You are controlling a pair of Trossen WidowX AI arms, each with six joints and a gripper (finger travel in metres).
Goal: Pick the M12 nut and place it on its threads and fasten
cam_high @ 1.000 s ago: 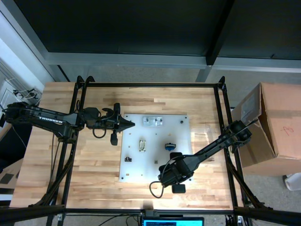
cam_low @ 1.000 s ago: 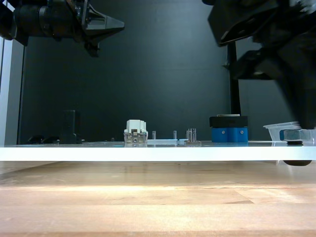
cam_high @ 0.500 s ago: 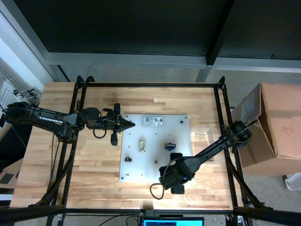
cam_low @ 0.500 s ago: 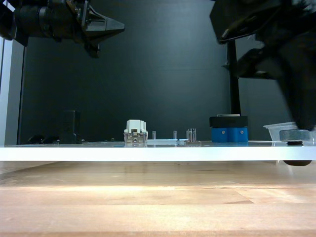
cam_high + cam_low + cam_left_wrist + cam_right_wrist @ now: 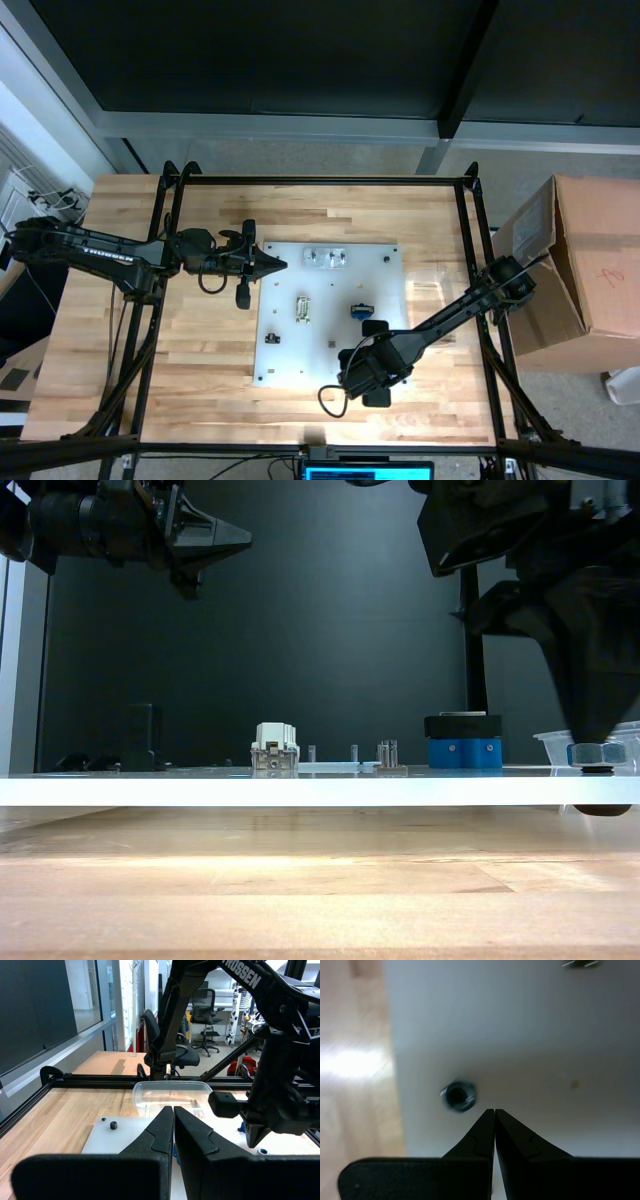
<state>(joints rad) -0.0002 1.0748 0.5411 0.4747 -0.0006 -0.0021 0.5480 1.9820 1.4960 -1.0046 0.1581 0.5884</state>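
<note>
The small silver nut [image 5: 597,753] sits on its short black stud [image 5: 598,769] near the board's near right edge, with a sliver of stud showing under it. In the right wrist view the nut [image 5: 458,1095] lies just beside my right gripper [image 5: 494,1110], not between the fingers. That gripper [image 5: 590,738] points straight down, shut on nothing, with its tip right at the nut's top. In the high view the right gripper [image 5: 372,372] hides the nut. My left gripper [image 5: 277,264] hovers shut and empty over the board's far left edge, high above the board in the low view [image 5: 243,536].
The white board [image 5: 300,360] carries a white connector [image 5: 274,751], a blue block [image 5: 463,742], two silver posts [image 5: 325,258] and a black post [image 5: 388,256]. A clear tray [image 5: 172,1092] stands beside the board's right edge. A cardboard box [image 5: 580,270] stands off the table's right.
My right gripper, blurred and turning over the nut before, now stands still and upright above it. The nut has stayed on its stud. The left arm has not moved.
</note>
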